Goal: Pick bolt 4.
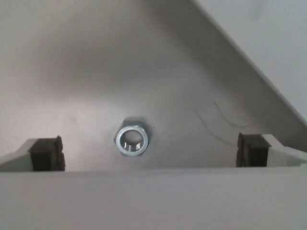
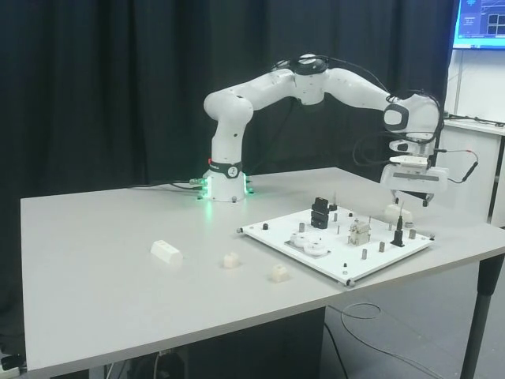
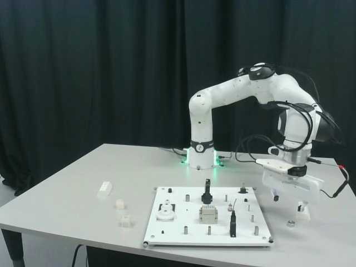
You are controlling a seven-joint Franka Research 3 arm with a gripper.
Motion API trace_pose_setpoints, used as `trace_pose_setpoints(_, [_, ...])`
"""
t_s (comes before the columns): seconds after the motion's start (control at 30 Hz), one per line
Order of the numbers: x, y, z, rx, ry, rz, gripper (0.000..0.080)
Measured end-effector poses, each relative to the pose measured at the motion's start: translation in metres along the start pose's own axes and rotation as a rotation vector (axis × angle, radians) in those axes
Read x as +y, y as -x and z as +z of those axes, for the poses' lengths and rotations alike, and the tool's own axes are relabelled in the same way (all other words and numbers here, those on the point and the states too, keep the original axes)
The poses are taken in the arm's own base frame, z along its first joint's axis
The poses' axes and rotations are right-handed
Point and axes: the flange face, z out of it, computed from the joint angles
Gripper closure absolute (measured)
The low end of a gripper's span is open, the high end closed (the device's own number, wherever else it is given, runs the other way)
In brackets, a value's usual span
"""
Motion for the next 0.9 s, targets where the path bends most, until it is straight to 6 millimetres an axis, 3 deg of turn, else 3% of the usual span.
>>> trace_pose_setpoints(0.9, [-0.003,0.009,0.037,-0.01,-0.001,-0.116,0.0003])
